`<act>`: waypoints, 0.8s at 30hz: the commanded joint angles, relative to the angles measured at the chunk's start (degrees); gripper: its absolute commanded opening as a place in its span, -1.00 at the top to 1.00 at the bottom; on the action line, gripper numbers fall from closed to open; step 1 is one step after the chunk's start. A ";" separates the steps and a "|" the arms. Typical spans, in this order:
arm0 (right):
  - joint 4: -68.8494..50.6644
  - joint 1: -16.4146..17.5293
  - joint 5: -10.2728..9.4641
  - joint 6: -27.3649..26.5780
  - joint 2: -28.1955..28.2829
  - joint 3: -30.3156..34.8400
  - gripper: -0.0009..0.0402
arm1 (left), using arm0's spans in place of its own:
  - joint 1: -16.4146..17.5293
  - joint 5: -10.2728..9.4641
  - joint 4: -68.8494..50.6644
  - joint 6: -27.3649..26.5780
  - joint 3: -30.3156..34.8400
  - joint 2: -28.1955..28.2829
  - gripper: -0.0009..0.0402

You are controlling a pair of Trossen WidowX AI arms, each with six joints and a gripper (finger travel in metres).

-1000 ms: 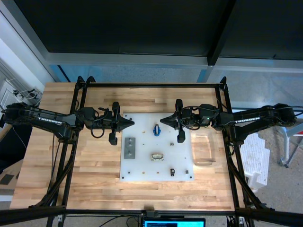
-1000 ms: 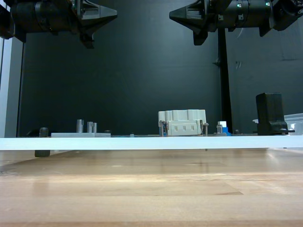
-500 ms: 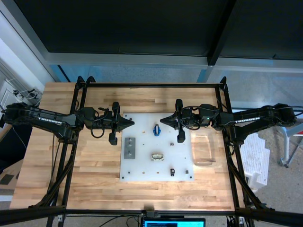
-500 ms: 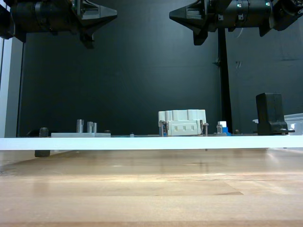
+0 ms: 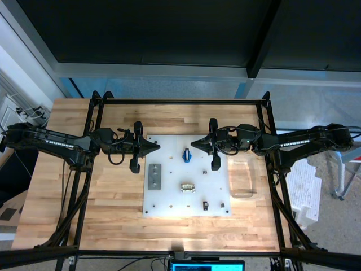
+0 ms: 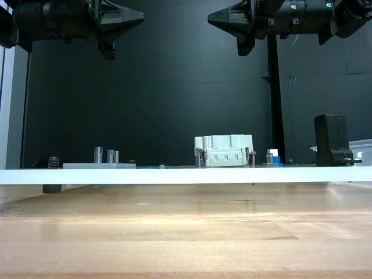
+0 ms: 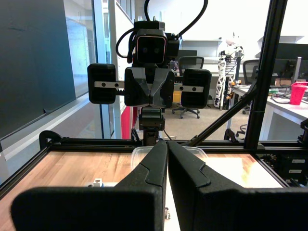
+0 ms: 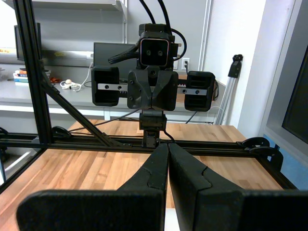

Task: Pick the 16mm bar and install on taskboard

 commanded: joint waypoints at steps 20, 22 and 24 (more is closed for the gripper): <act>0.50 0.02 -0.02 7.50 -0.50 -0.02 0.96 | 0.02 0.00 -0.02 0.02 0.02 0.02 0.96; 0.22 0.02 -0.02 7.50 -0.48 -0.02 0.96 | 0.02 0.00 0.00 0.02 0.02 0.02 0.96; -0.24 0.00 0.00 7.50 -0.48 -0.02 0.96 | 0.00 0.00 0.00 0.02 0.02 0.02 0.96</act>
